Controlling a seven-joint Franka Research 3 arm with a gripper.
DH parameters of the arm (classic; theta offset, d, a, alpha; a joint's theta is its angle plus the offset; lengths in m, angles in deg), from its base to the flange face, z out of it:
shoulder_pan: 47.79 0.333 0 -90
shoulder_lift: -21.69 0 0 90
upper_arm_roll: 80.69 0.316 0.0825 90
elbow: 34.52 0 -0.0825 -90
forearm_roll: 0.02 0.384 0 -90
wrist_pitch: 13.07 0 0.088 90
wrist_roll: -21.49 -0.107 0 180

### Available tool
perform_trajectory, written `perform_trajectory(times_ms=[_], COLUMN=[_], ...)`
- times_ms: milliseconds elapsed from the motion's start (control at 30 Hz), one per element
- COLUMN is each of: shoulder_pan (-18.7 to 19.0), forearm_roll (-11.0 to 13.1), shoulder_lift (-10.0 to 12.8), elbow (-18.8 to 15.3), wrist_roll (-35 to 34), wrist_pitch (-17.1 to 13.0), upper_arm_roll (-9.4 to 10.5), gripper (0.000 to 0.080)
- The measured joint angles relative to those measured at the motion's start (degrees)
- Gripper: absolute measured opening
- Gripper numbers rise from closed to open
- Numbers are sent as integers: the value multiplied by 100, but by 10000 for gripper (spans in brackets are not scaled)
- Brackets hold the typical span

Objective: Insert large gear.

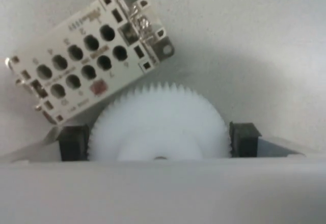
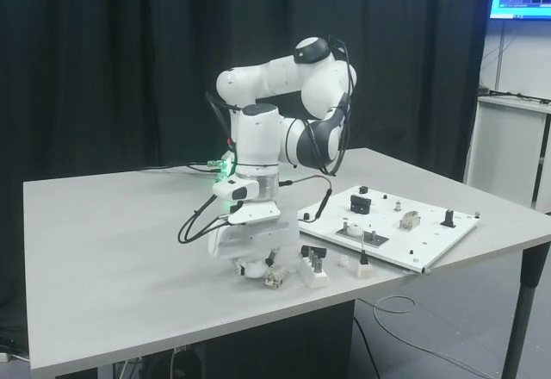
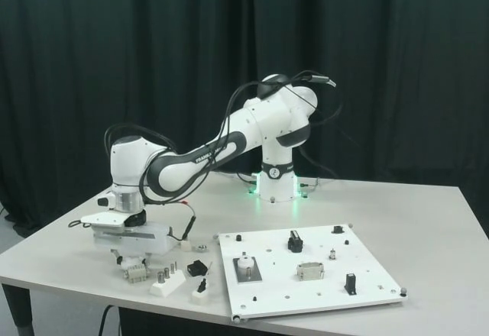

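Observation:
The large white gear [image 1: 160, 124] lies flat between my two black finger pads [image 1: 73, 142], which press on its toothed rim from both sides. My gripper [image 1: 159, 142] is shut on it. Both room views show the gripper [image 2: 252, 263] [image 3: 130, 258] low over the grey table near its front edge, well away from the white assembly board [image 2: 430, 241] [image 3: 275, 290]. Whether the gear rests on the table or hangs just above it cannot be told.
A white connector block with several round holes [image 1: 89, 61] lies on the table just beyond the gear [image 2: 275, 278] [image 3: 136, 273]. Small white holders with pegs [image 2: 315, 274] [image 3: 166, 282] stand between gripper and board. The board carries several small black and white parts.

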Motion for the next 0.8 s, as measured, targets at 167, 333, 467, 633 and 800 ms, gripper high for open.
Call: perform_trajectory(times_ms=[167, 333, 467, 633, 800], shoulder_pan=[2, 2, 2, 2, 1], forearm_roll=[-20, -46, -49, -54, -62], shoulder_lift=[0, 0, 0, 0, 0], elbow=[38, 56, 58, 58, 58], wrist_roll=[-42, -60, -67, -67, -67], wrist_pitch=[127, 213, 246, 283, 291], upper_arm_roll=[-90, -152, -179, -200, -204], gripper=[597, 597, 597, 597, 597])
